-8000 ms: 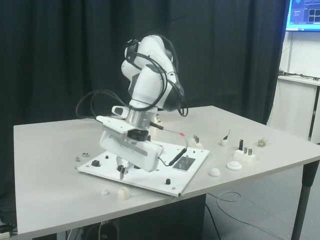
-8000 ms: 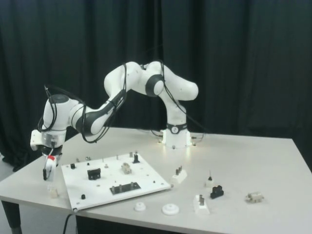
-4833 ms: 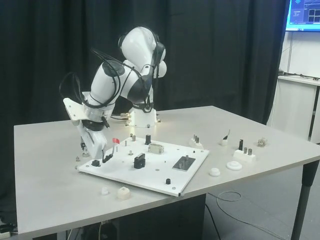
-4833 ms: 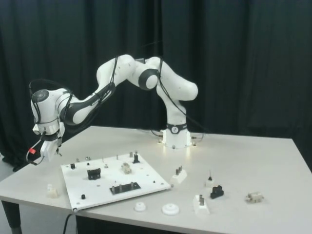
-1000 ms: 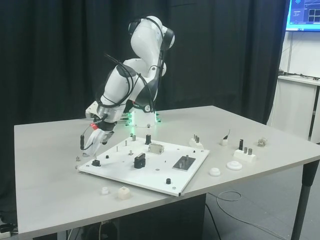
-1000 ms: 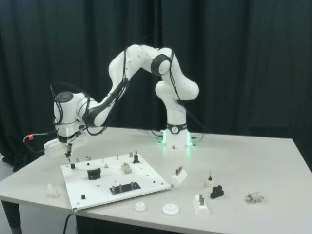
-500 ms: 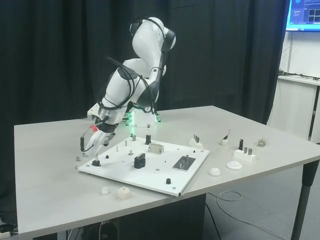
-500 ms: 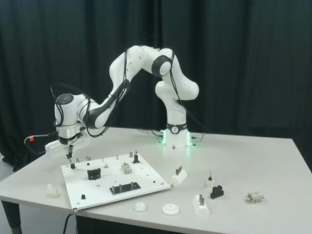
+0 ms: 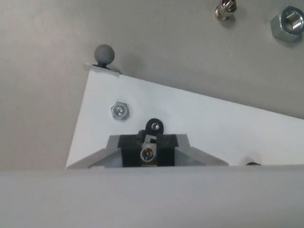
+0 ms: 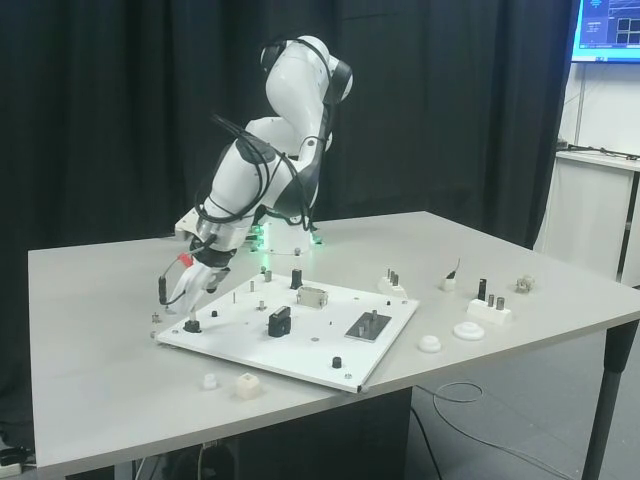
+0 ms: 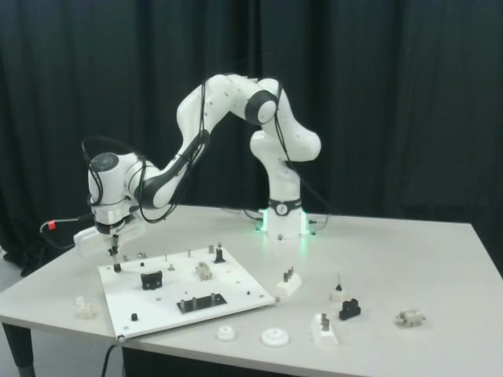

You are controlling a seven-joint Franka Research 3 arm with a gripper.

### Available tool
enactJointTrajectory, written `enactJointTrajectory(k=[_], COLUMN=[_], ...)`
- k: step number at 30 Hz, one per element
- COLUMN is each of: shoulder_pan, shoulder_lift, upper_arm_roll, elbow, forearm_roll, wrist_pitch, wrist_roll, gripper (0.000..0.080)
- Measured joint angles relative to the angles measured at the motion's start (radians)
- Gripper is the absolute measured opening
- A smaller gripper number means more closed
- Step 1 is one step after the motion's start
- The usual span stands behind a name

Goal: Insert Ethernet.

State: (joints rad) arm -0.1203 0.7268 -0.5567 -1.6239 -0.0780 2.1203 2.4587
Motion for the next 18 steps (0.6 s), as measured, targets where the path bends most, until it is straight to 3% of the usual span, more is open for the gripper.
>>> enactJointTrajectory(k=[18], shoulder_pan=[0.016], shoulder_lift=[0.012], upper_arm_roll=[-0.019], elbow=[-0.003], forearm_roll=[0.018], wrist_pitch=[-0.009], wrist_roll=[0.024], gripper=[0.0065])
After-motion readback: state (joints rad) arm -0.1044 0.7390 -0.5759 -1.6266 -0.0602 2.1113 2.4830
